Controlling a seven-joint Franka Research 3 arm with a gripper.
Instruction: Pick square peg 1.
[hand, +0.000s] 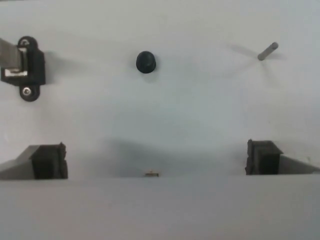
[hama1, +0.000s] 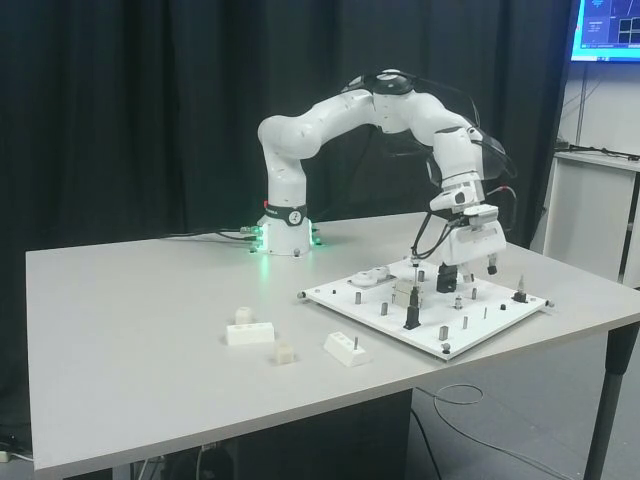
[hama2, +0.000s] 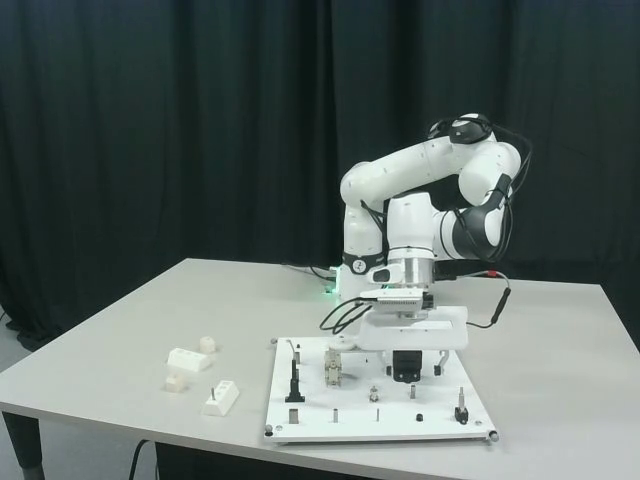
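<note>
Gripper poised wide over the flat white assembly board, nothing held.
Wrist view: fingers apart, no square peg identifiable (small black knob ahead). Room views: gripper low over the board; align squarely before descending.

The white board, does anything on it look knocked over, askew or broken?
Nothing stands out. The white board lies flat on the grey table, its pegs upright. The gripper hovers above it with fingers apart, holding nothing.
</note>
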